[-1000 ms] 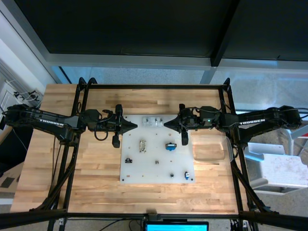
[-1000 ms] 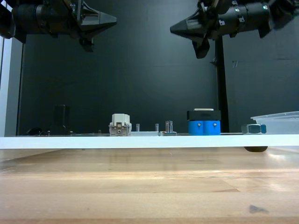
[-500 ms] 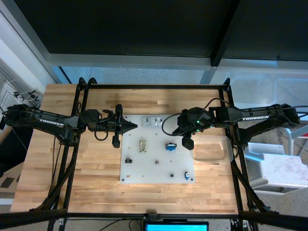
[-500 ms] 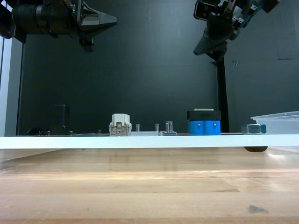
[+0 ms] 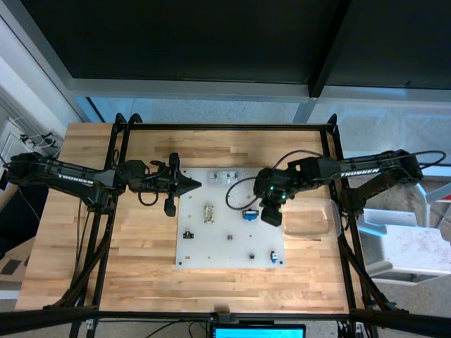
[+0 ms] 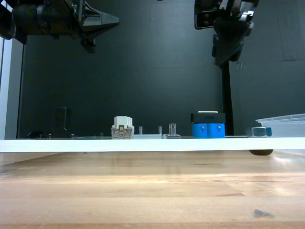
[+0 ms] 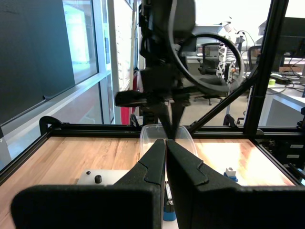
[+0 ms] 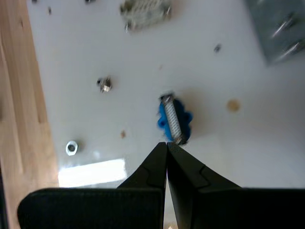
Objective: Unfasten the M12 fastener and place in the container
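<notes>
The small M12 fastener (image 5: 254, 256) sits on its stud near the white board's (image 5: 211, 246) near right edge, outside the container (image 5: 308, 217). In the low view the nut (image 6: 259, 131) shows in front of the clear tray (image 6: 286, 125). The right wrist view shows it as a silver ring (image 8: 71, 147). My right gripper (image 5: 266, 205) hangs high, pointing down over the blue connector block (image 5: 249, 214), fingers shut and empty (image 8: 167, 145). My left gripper (image 5: 196, 184) hovers level over the board's far left, shut and empty (image 7: 166, 143).
A grey-white connector (image 5: 208, 213), a silver post (image 5: 230, 238) and a small blue-tipped piece (image 5: 273, 255) stand on the board. A black frame (image 5: 225, 127) rings the wooden table. Both grippers (image 6: 114, 20) (image 6: 220, 59) are well above the board.
The right arm swung its gripper from pointing level to the left to pointing down, and shifted nearer, over the blue connector block. The left arm has not moved.
</notes>
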Controlling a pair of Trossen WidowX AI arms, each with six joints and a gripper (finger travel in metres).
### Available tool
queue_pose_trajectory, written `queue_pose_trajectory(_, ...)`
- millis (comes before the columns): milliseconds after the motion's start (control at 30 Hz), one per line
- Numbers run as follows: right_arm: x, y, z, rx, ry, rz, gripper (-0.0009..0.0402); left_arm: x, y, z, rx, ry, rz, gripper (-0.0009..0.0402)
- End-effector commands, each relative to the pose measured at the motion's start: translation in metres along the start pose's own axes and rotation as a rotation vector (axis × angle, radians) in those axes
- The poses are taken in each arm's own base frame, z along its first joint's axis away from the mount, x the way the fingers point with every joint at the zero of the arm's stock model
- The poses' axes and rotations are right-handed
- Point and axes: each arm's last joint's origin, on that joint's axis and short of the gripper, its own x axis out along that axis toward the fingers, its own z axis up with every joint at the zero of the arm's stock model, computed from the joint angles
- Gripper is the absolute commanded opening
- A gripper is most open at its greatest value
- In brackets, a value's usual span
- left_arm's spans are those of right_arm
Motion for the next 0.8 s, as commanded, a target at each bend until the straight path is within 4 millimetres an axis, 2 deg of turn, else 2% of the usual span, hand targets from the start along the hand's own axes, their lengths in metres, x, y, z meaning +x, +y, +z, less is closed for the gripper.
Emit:
queue_pose_trajectory(33,0.006,0.012,0.000,0.035,0.057,-0.009,0.0000,0.000,0.000,0.000,0.000,0.000,0.000,0.0000)
queue_pose_trajectory(267,0.026,0.042,0.000,0.105,0.171,-0.038,0.0000,0.000,0.000,0.000,0.000,0.000,0.000,0.0000)
queue_pose_trajectory(567,0.042,0.074,0.010,0.210,0.181,-0.078,0.0000,0.000,0.000,0.000,0.000,0.000,0.000,0.0000)
queue_pose_trajectory(800,0.053,0.099,0.013,0.209,0.226,-0.102,0.0000,0.000,0.000,0.000,0.000,0.000,0.000,0.0000)
